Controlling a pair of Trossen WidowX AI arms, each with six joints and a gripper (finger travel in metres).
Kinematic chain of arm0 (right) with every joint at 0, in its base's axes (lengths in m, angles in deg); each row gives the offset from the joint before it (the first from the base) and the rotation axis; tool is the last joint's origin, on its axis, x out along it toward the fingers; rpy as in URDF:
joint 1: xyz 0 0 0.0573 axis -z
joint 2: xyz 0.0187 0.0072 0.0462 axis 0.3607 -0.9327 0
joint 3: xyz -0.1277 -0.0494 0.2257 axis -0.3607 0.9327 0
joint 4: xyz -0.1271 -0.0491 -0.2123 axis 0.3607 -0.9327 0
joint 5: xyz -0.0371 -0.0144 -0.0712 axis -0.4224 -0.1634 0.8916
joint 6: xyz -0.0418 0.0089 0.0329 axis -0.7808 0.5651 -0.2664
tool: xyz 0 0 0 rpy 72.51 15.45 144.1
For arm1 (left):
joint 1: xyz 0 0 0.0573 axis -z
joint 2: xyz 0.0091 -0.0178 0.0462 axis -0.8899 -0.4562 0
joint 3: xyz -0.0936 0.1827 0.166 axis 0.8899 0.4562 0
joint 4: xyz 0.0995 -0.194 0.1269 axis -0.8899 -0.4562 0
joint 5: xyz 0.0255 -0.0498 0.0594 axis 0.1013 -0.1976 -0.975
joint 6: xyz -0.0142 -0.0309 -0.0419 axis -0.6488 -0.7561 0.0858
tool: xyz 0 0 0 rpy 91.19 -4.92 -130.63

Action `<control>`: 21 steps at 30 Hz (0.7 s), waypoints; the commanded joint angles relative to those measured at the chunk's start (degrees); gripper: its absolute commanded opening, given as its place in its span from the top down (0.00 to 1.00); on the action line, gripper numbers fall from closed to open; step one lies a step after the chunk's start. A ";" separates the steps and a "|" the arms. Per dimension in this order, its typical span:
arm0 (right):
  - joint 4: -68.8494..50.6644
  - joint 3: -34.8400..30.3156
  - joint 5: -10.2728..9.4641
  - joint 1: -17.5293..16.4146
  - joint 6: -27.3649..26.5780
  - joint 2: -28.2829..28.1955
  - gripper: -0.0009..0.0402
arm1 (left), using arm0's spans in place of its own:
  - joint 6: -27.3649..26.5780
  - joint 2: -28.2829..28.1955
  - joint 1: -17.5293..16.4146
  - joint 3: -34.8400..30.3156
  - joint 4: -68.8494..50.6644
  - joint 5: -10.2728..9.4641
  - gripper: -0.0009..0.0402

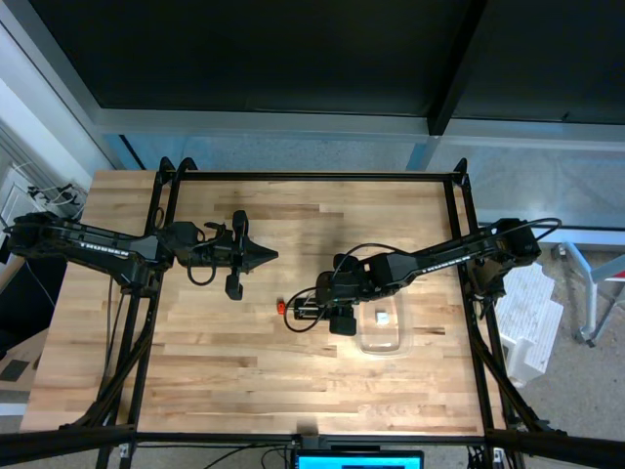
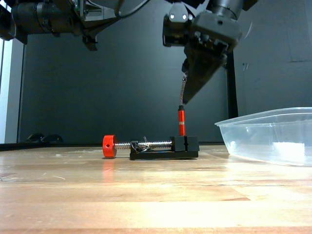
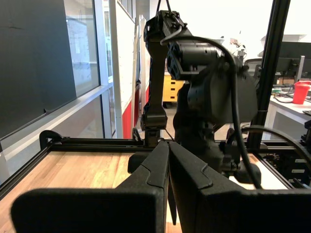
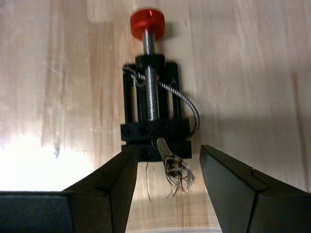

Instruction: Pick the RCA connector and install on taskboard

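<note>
High view: the left gripper (image 1: 264, 256) sits well apart toward the table's (image 1: 225, 371) left side, its fingers pressed to 1 point. The right gripper (image 1: 317, 305) hangs over the taskboard (image 1: 299, 308), near the clear tray (image 1: 398, 342).

Low view: the RCA connector (image 2: 181, 122) stands upright in the taskboard's end away from the red knob (image 2: 109, 146). Its springy tail rises to the right gripper's tip; we cannot tell here whether they touch.

Left wrist view: both fingers meet, with nothing between them.

Right wrist view: the 2 fingers (image 4: 114, 184) stand wide, 1 on either side of the frayed tail and clear of it.

We judge the plug placed, though we cannot see how deep it sits. Risk: frayed strands snag a finger on withdrawal and drag the plug out, or tip the loose block.
</note>
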 commanded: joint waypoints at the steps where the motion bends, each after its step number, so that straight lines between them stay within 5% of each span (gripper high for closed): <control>1: -0.44 -0.31 -0.02 -0.09 0.00 0.70 0.53 | 0.02 0.00 -0.02 0.00 0.02 0.02 0.98; 10: -1.95 0.00 -0.46 -0.26 -0.28 2.54 0.53 | 0.02 0.00 0.00 0.00 0.00 0.02 0.98; 21: 10.56 10.38 -0.44 -0.17 -2.23 16.59 0.59 | 0.02 0.00 0.00 0.00 0.00 0.02 0.98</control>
